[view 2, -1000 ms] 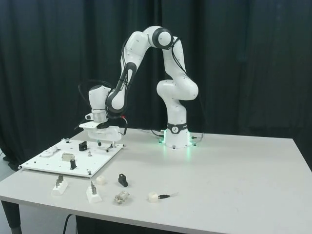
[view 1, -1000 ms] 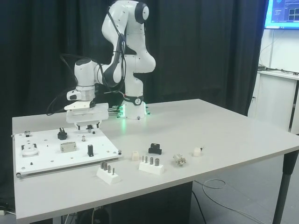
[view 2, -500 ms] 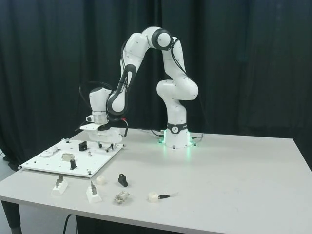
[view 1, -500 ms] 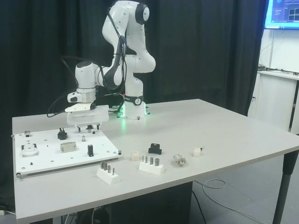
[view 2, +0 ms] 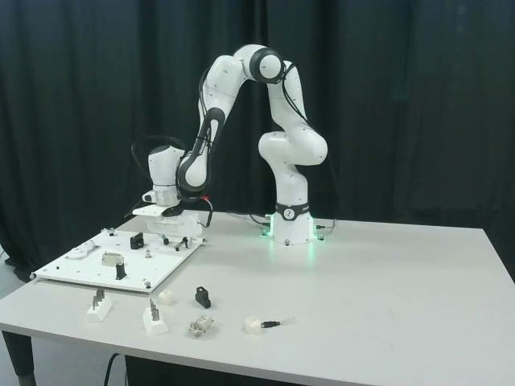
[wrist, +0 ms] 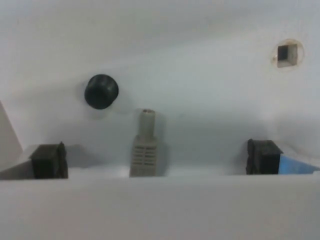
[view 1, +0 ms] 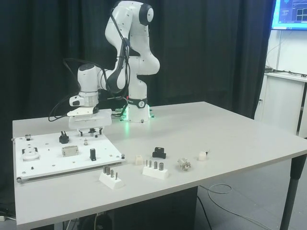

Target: Pick Ethernet.

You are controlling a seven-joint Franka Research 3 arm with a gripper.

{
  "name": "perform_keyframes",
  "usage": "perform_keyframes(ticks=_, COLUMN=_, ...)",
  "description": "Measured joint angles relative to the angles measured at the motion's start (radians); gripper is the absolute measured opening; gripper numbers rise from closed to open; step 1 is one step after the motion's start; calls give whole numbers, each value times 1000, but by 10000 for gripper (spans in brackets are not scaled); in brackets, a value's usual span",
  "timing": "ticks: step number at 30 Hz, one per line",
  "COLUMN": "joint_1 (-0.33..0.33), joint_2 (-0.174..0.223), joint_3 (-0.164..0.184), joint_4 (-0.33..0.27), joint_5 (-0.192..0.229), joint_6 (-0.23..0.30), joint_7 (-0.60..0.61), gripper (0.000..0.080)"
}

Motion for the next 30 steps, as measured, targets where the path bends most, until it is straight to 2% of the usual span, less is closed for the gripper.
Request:
perform_keyframes(ticks=14, joint_1=1, joint_2=-12, joint_3=-7, joint_4=-1, joint_5=0, joint_6=-41, joint_7=-13, gripper=800)
perform_keyframes(ticks=30, joint_1=1, joint_2=-15, joint_3=-12, joint_4=-4, joint_5=0, joint_6=-47, joint_7=-15, gripper=800)
